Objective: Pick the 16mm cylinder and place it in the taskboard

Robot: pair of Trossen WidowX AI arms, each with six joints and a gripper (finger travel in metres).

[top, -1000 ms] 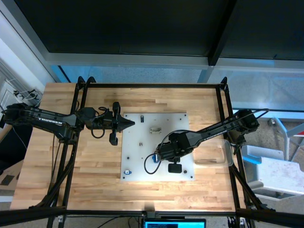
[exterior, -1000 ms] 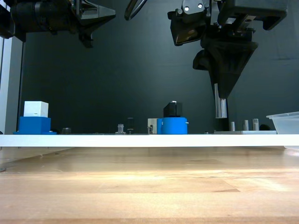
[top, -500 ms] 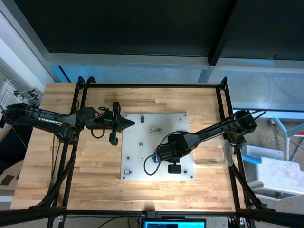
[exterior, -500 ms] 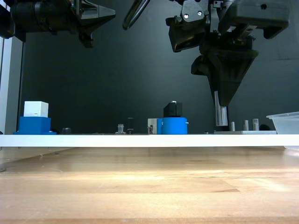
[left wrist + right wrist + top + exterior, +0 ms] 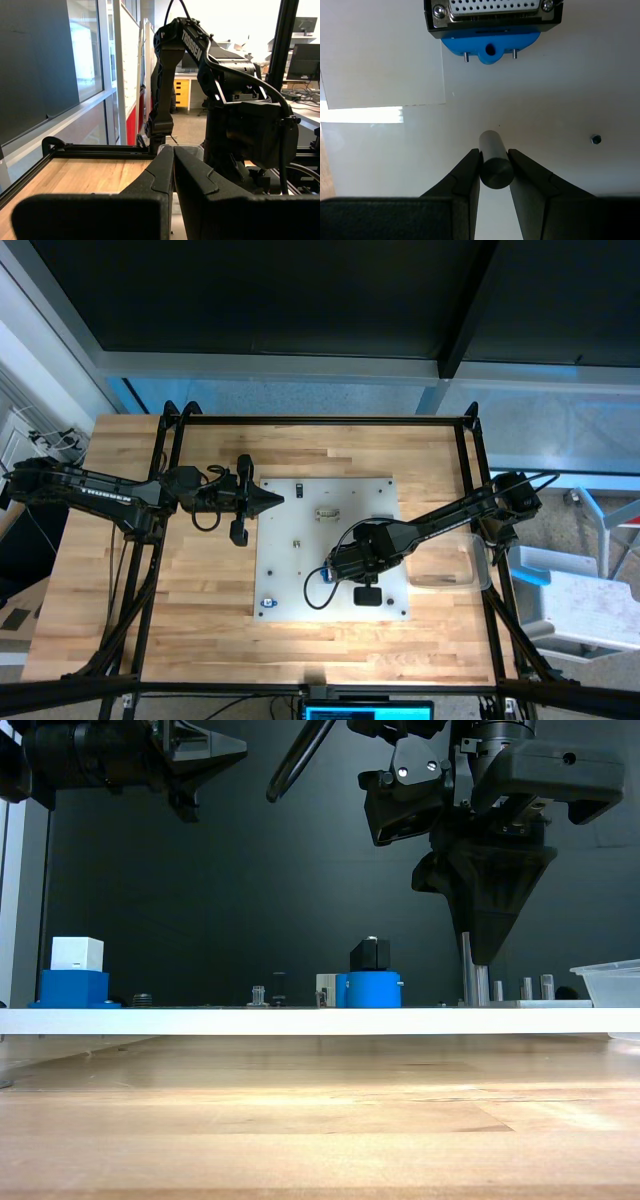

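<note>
Right gripper (image 5: 478,956) above taskboard (image 5: 285,585), jaws gripping upright 16mm cylinder (image 5: 495,166). Left gripper (image 5: 272,499) over taskboard's left edge, jaws closed.

16mm cylinder (image 5: 496,169) between the right pincer (image 5: 493,153)'s fingers, over the white taskboard (image 5: 570,90)

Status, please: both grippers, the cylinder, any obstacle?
Right gripper shut on 16mm cylinder, upright, its end at the taskboard. Left gripper shut, high by board's left edge. No obstacle seen.
</note>
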